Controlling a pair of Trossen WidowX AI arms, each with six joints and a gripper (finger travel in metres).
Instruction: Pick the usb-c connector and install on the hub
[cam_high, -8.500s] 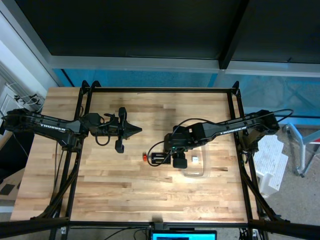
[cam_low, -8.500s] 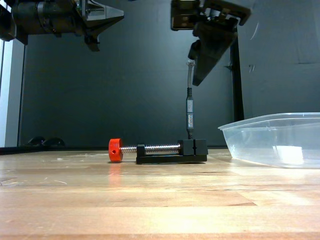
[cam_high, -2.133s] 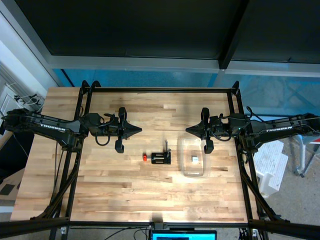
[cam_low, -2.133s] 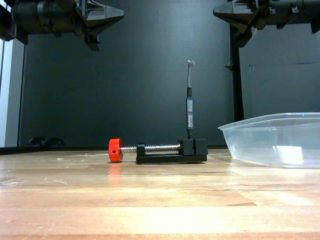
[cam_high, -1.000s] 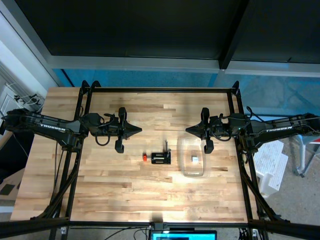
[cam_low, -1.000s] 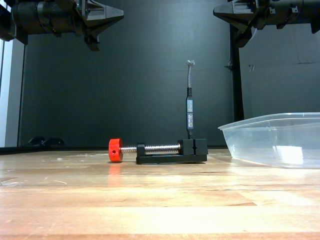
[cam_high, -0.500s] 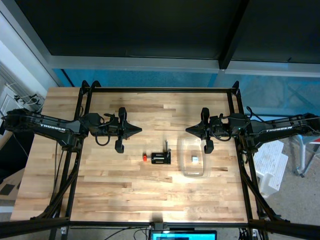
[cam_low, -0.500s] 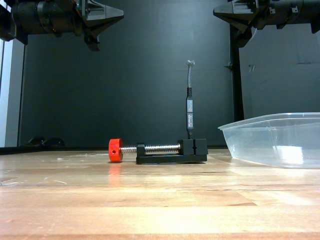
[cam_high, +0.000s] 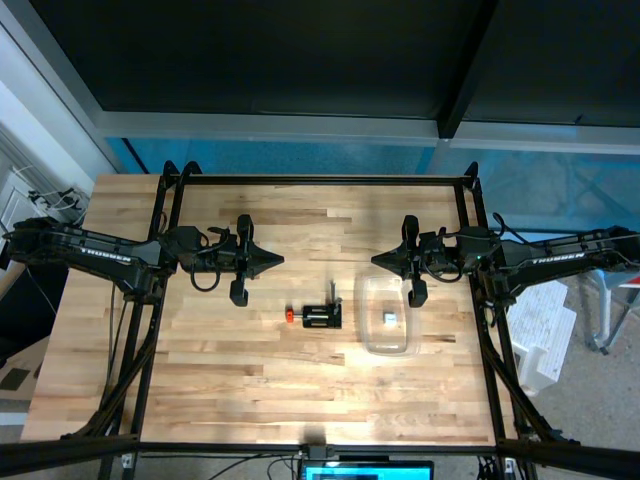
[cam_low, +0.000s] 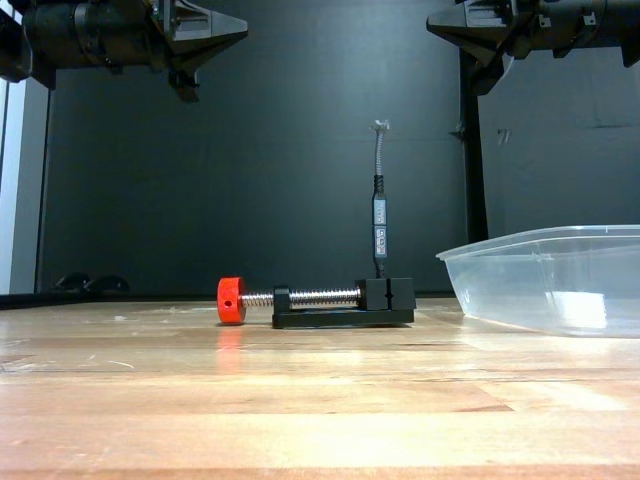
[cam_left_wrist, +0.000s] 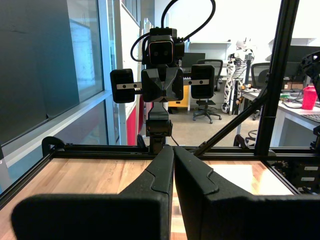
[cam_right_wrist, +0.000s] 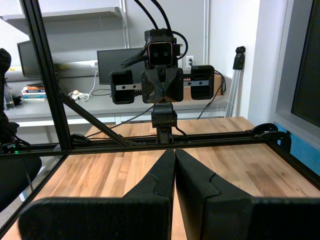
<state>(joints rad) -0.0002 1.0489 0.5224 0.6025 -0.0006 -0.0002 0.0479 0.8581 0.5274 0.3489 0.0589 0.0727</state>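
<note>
The usb-c connector (cam_low: 380, 225) stands upright with its short braided cable end pointing up. Its lower end sits in the black clamp block (cam_low: 388, 297), where the hub itself cannot be told apart. It stands near the table's middle (cam_high: 334, 300) and neither gripper holds it. My left gripper (cam_high: 278, 260) hovers high at the left, shut and empty, as the left wrist view (cam_left_wrist: 173, 150) shows. At the right my right gripper (cam_high: 376, 261) hovers just as high, its fingers closed on nothing (cam_right_wrist: 175, 152). Both tips point inward, well above the connector.
The clamp (cam_high: 318, 316) has a silver screw and a red knob (cam_low: 231, 300) on its left end. A clear plastic container (cam_high: 388, 345) lies just right of it, with a small white piece (cam_high: 390, 318) inside. A black frame (cam_high: 320, 181) borders the wooden table.
Nothing has moved over the last second. In the earliest frames my right gripper was at the connector's upper end; it now hovers at the right, and the connector stands where it was.
</note>
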